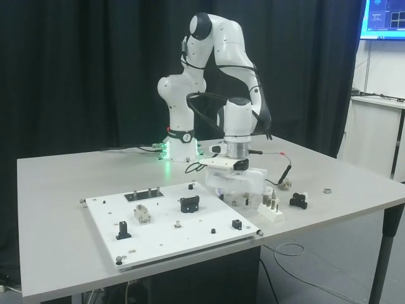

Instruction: Pick BNC.

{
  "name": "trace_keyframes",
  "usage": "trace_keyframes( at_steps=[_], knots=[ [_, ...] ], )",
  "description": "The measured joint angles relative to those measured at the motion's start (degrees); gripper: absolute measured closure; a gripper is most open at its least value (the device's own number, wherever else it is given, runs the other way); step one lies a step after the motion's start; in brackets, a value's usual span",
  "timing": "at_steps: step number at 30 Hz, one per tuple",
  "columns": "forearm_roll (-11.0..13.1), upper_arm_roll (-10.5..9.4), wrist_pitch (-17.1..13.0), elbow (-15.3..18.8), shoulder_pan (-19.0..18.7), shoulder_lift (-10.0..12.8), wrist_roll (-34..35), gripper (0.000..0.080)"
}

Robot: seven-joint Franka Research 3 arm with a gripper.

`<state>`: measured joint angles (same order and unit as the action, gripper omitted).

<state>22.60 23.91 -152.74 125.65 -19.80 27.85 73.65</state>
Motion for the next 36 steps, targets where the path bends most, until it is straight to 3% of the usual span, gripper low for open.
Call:
trace_keyframes(
  at_steps=[18, 19, 25, 26, 30, 31, 36],
  knots=[
    [-0.53, -0.22, -0.2, -0.07, 0.2, 0.74, -0.12, 0.0003],
    [-0.76, -0.23, -0.2, -0.07, 0.2, 0.77, -0.51, 0.0272],
    [-0.91, -0.36, -0.2, -0.07, 0.2, 0.87, -1.64, 0.0272],
    [-0.91, -0.39, -0.2, -0.07, 0.2, 0.89, -1.64, 0.0432],
    [-0.92, -0.55, -0.2, -0.07, 0.2, 0.95, -1.66, 0.0432],
    [-0.92, -0.58, -0.2, -0.08, 0.2, 0.95, -1.66, 0.0638],
    [-0.92, -0.68, -0.2, -0.13, 0.19, 0.95, -1.67, 0.0638]
  ],
)
